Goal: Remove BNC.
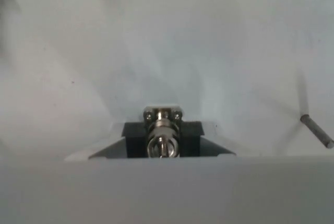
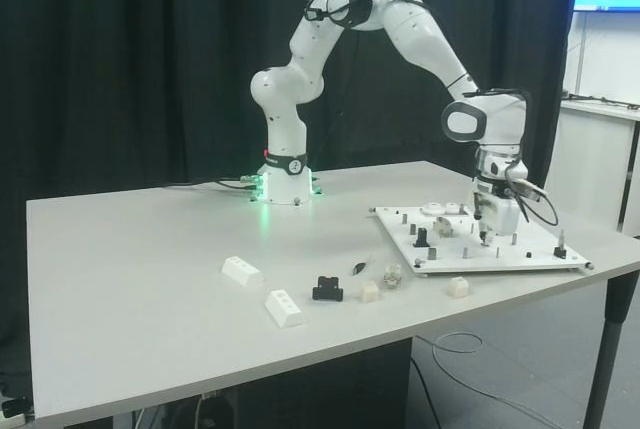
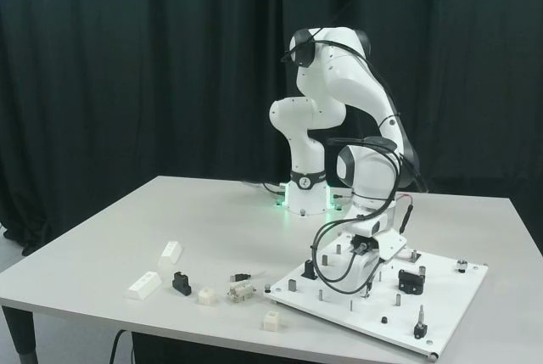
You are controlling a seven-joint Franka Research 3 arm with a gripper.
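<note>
In the wrist view a metal BNC connector (image 1: 163, 135) sits in a black mount (image 1: 162, 139) on the white board (image 1: 167, 51). Its round end faces the camera and its small flange lies just behind it. The gripper (image 2: 487, 231) hangs low over the middle of the white board (image 2: 540, 261) in the first room view, pointing down. The second room view shows the gripper (image 3: 365, 264) close above the board (image 3: 450, 296), with a black cable looping beside it. Neither room view shows the connector.
A thin metal peg (image 1: 317, 131) stands on the board near the connector. Black blocks (image 3: 412, 280) and several short pegs stand on the board. Loose on the table lie two white blocks (image 2: 241, 270) (image 2: 284, 307), a black part (image 2: 326, 290) and small pale pieces (image 2: 459, 287).
</note>
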